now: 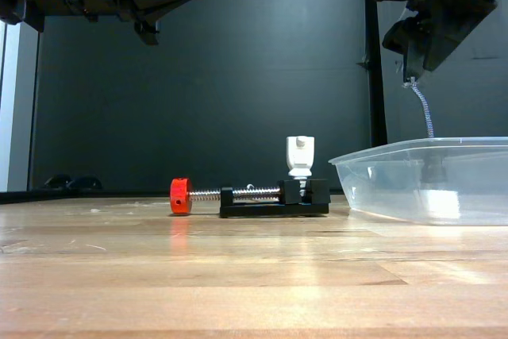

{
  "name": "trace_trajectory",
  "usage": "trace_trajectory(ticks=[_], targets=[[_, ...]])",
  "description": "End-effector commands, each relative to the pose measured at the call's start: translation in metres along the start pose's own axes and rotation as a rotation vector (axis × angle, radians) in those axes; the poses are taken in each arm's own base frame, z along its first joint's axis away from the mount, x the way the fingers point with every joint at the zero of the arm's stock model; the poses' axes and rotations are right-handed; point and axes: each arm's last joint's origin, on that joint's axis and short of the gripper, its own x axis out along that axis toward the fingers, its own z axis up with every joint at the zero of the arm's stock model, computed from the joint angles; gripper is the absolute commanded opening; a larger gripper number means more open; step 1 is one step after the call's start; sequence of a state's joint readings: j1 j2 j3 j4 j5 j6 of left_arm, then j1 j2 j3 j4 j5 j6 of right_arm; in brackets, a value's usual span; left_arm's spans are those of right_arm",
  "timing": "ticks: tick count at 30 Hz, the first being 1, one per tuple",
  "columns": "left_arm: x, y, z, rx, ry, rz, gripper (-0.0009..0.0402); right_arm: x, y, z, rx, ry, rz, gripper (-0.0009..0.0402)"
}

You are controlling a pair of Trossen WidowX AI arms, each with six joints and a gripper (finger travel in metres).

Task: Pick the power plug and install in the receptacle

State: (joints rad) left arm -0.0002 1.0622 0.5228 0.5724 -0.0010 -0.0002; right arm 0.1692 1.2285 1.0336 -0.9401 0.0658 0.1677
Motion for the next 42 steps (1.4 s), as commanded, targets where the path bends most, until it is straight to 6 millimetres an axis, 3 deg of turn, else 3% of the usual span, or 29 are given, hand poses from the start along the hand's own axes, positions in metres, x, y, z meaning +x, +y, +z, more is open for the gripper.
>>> trace_trajectory(ticks=[1, 6, 17, 35, 42], targets=[[0.000, 0.000, 0.000, 0.000, 0.000, 0.000, 0.0000, 0.007, 0.006, -0.001, -0.021, 0.020, -0.029, 0.0240], [0.000, 0.000, 0.000, 0.000, 0.000, 0.000, 0.0000, 0.017, 0.010, -0.009, -0.032, 0.046, -0.035, 0.0262], [0.000, 0.000, 0.000, 0.000, 0.000, 0.000, 0.0000, 0.041, 0.021, -0.018, -0.023, 0.063, -0.048, 0.0264], [0.000, 0.000, 0.000, 0.000, 0.000, 0.000, 0.0000, 0.073, 0.032, -0.011, -0.038, 0.099, -0.050, 0.0264], [0.000, 0.000, 0.000, 0.000, -0.001, 0.000, 0.0000, 0.074, 0.032, -0.012, -0.044, 0.095, -0.074, 0.0263]])
